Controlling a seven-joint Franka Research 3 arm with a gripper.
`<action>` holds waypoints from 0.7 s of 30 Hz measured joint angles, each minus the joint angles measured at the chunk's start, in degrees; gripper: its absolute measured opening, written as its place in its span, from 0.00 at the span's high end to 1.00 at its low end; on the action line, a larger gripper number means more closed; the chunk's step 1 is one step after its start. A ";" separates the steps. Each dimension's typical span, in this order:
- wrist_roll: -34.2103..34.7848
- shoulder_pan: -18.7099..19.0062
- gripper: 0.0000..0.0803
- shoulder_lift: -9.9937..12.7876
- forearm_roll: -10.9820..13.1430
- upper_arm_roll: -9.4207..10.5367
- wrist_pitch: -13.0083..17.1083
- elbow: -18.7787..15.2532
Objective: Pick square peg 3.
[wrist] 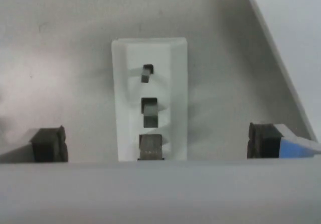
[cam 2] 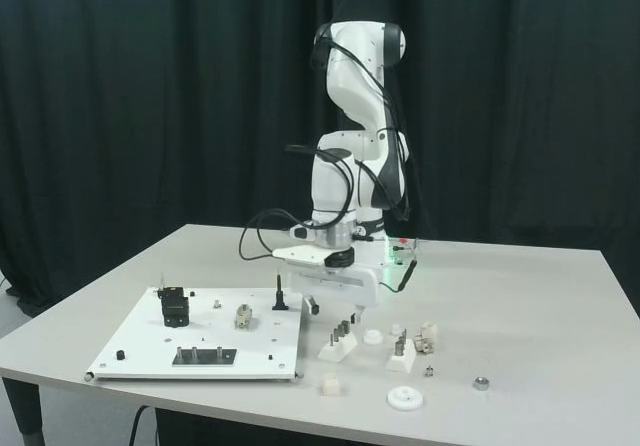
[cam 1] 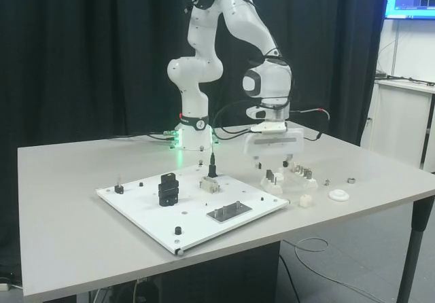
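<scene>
The gripper point(wrist: 155, 143) hangs low over the grey table point(cam 1: 61, 181) with its two fingers point(wrist: 48, 144) spread wide apart, grasping nothing. Directly beneath it, in the gap between the fingertips, stands a white peg holder point(wrist: 149, 99) carrying three dark square pegs in a row. In the wrist view the pegs grow in width along the row; the widest, taken here to be square peg 3 point(wrist: 150, 147), sits at the end of the holder closest to the camera, upright in its socket and untouched by either finger. In the first room view the same holder point(cam 1: 273, 182) lies on the table just off the edge of the white board point(cam 1: 149, 215), under the gripper point(cam 1: 272, 162). The second room view shows the holder point(cam 2: 339, 343) with a second, similar peg holder point(cam 2: 402, 354) near it, a white gear point(cam 2: 405, 398) toward the table's front edge, and a black block point(cam 2: 175, 308) standing on the board. The arm's base glows green.
</scene>
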 joint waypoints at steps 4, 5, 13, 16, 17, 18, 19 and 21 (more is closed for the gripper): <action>-0.07 0.30 0.00 1.00 0.00 0.00 0.32 0.21; -0.07 0.34 0.00 1.23 0.00 0.00 0.36 0.28; -0.34 0.38 0.00 2.76 0.00 -0.01 0.91 0.63; -0.60 0.38 0.00 3.22 0.00 -0.04 1.20 0.63; -0.66 0.38 0.00 3.35 0.00 -0.05 1.26 0.63; -0.70 0.38 0.00 3.49 0.00 -0.07 1.31 0.64; -0.75 0.38 0.00 3.62 0.00 -0.08 1.37 0.64; -0.89 0.38 0.00 3.90 0.00 -0.10 1.51 0.64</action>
